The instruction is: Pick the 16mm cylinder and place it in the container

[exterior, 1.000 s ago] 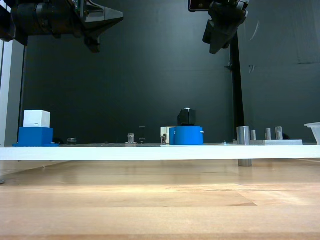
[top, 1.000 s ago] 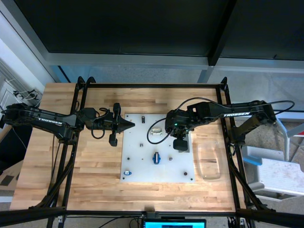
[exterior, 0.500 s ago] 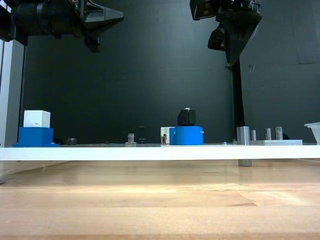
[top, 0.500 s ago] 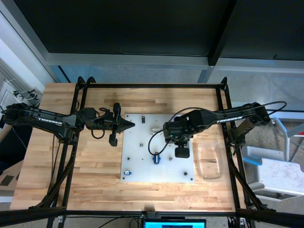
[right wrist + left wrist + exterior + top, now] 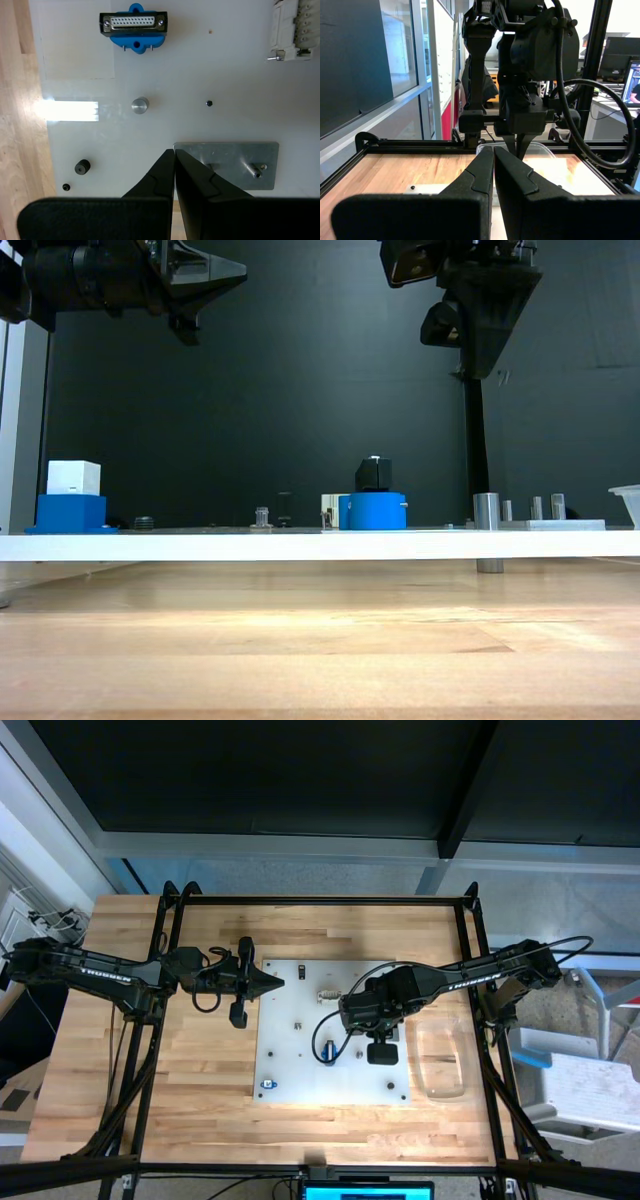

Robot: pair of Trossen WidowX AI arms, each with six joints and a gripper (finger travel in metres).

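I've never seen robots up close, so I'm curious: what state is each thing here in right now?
Left end effector: shut, empty, held high at the left edge of the white board.
Right end effector: shut, empty, pointing down above the white board.
16mm cylinder: standing on the white board, untouched.
Container: empty, on the table right of the white board.

**White board [image 5: 300, 1068] on a wooden table [image 5: 200, 1105]**

The board lies flat on the table. On it sit a blue plug holder [image 5: 134, 27], a white connector [image 5: 292, 30], a small black knob [image 5: 82, 167] and a grey metal plate [image 5: 230, 152] with short upright pins. In the low view, a white cube [image 5: 73, 478] tops a blue block [image 5: 71, 512].
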